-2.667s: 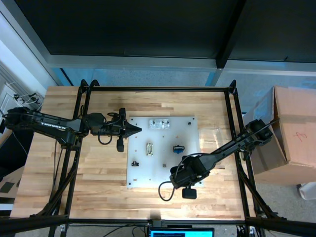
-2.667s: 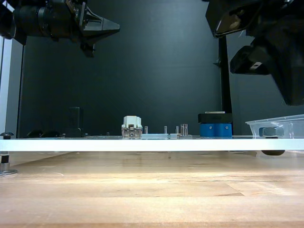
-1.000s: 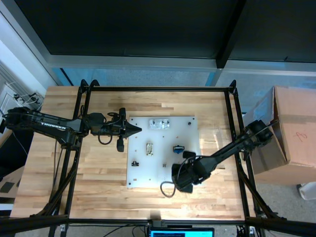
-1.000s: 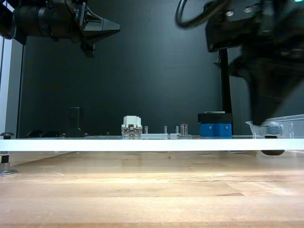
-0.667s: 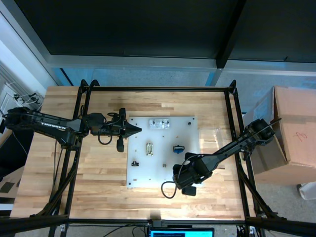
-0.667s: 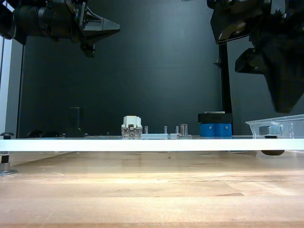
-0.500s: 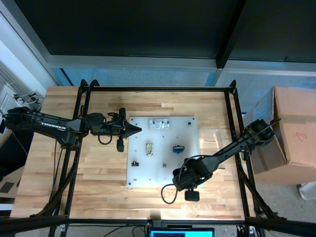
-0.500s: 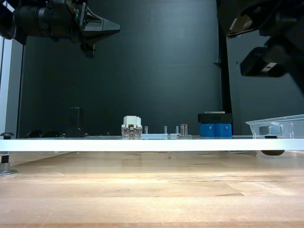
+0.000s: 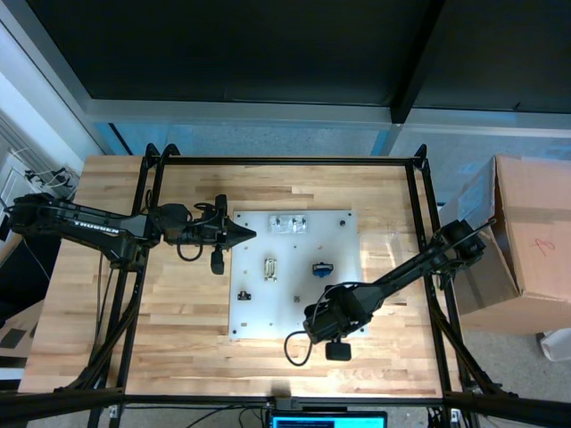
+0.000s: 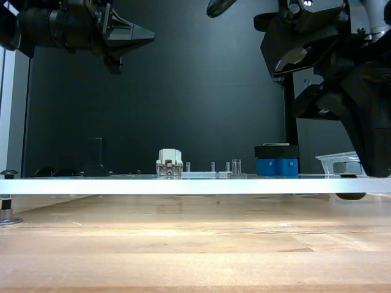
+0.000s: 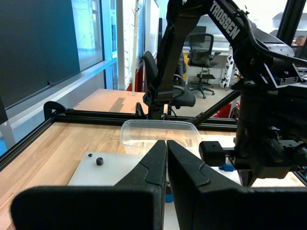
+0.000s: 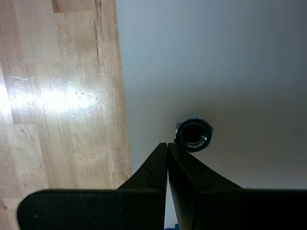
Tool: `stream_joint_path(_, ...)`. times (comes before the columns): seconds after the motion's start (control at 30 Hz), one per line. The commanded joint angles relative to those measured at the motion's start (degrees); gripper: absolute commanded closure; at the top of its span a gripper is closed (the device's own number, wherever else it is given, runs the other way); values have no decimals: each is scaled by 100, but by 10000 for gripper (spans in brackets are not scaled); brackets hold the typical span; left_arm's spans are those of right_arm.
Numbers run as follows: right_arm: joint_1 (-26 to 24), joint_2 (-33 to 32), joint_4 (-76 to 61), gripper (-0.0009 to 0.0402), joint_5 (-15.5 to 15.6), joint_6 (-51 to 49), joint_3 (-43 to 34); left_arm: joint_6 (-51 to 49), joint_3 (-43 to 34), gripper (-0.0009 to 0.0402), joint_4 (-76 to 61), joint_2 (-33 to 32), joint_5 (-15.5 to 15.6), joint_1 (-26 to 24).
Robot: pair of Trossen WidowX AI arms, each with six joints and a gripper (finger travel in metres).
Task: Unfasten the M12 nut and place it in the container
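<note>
Now; nut [image 12: 193, 133] beside closed right claw [image 12: 167, 144]; left claw [image 9: 252, 234] over board [image 9: 254, 316] edge

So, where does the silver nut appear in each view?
High: hidden beneath the right gripper.
Low: nut far right, on the white board.
Left wrist: absent; left gripper shut, high over the white board's left edge.
Right wrist: nut beside the shut fingers.
Shared landmark: white board.

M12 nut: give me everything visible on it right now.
The nut is small, silver metal, six-sided, with a dark bore. It sits level on its stud, low on the white board, in front of the clear tray, not in it. Nothing grips it: the right gripper, shut, hangs just beside it. The left gripper, shut, is high over the board's left edge.
</note>
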State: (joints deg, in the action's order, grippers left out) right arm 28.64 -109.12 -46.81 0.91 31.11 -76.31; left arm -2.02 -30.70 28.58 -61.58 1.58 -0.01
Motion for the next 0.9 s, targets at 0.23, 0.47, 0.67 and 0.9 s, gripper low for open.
stream_joint_path(0.23, -26, 15, -2, 394, -236, -13, 4, 2, -2, 393, 0, -2, -2, 0)
stream_joint_path(0.47, -24, 221, -918, 394, -1976, 444, -114, 2, -2, 393, 2, -2, -2, 0)
stream_joint_path(0.67, -26, 299, -957, 393, -1445, 444, -155, 2, -2, 393, 4, -2, -2, 0)
stream_joint_path(0.9, -26, 304, -741, 393, 22, 422, -271, 2, -2, 393, 7, 0, -2, 0)
